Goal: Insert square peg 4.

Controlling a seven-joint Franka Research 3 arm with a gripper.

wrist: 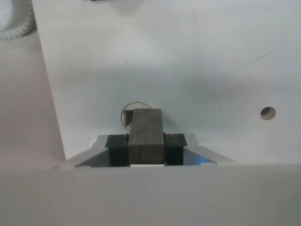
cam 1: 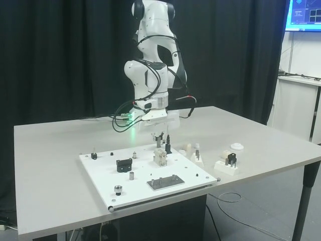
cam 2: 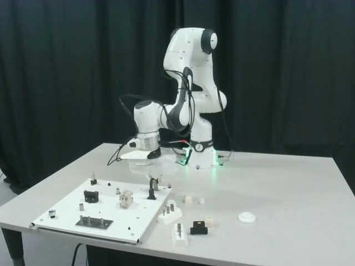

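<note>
The square peg sits clamped between my black fingers, so my end effector is grasping it, hanging just above the white board near the middle of its far edge. The peg's long axis runs down along my fingers, its free end pointing at the board and lying over a round-rimmed hole just beyond it. I judge the main risk is a misaligned descent: if the peg's square faces are rotated against the opening or its tip lands on the rim, it could jam, tilt in my grip, or slip. I cannot tell whether that hole suits this peg. The grey tabletop carries the board.
</note>
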